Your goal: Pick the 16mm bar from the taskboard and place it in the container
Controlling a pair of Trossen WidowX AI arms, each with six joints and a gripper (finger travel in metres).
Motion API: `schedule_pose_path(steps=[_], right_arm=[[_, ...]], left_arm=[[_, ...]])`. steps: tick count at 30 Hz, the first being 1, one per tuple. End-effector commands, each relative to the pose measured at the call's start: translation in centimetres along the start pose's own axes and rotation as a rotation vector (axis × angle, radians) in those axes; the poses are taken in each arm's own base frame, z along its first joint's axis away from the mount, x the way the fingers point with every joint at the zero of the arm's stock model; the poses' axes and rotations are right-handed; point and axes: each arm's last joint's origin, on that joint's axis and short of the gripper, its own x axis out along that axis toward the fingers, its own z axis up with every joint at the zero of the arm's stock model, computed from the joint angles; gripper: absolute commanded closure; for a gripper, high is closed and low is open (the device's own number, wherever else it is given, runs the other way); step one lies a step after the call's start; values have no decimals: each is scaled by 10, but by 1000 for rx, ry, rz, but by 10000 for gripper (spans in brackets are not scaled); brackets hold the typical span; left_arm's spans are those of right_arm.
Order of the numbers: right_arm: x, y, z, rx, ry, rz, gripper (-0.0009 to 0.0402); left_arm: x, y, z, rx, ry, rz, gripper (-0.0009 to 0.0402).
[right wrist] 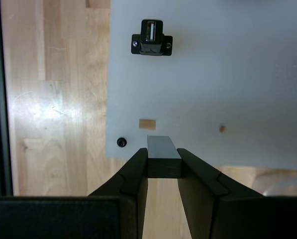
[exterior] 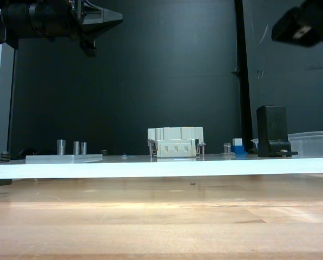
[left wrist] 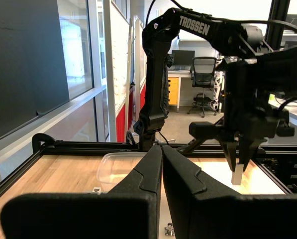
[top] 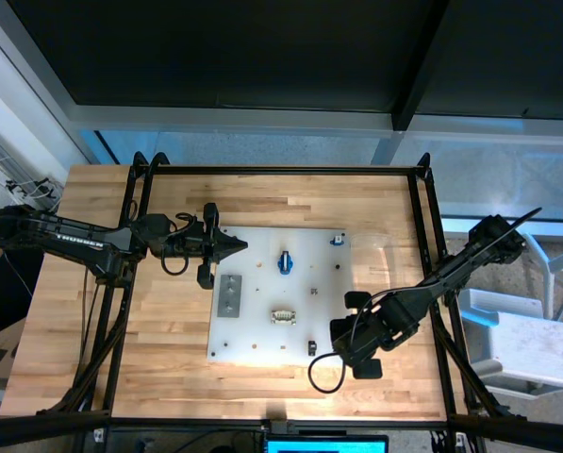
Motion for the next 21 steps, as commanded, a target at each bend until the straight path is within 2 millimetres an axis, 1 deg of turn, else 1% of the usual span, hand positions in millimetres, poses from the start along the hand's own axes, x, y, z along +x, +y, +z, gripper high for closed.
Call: schedule_pose_path(steps=[1,8,12,17,21], right_arm=[[-7,0,0,1,-14,4,391],[-9,-2,0,4,-17,2,391],[-10,-6,1,18,-16,-2,391],[-13,-20,-1,51,-12,-15,391],[-16,-38,-5,116,-18,-27,391]], left_arm=[[0,0,0,0,0,0,393],[0,0,0,0,0,0,393],[0,0,0,0,0,0,393],[0,0,0,0,0,0,393],[0,0,0,0,0,0,393]])
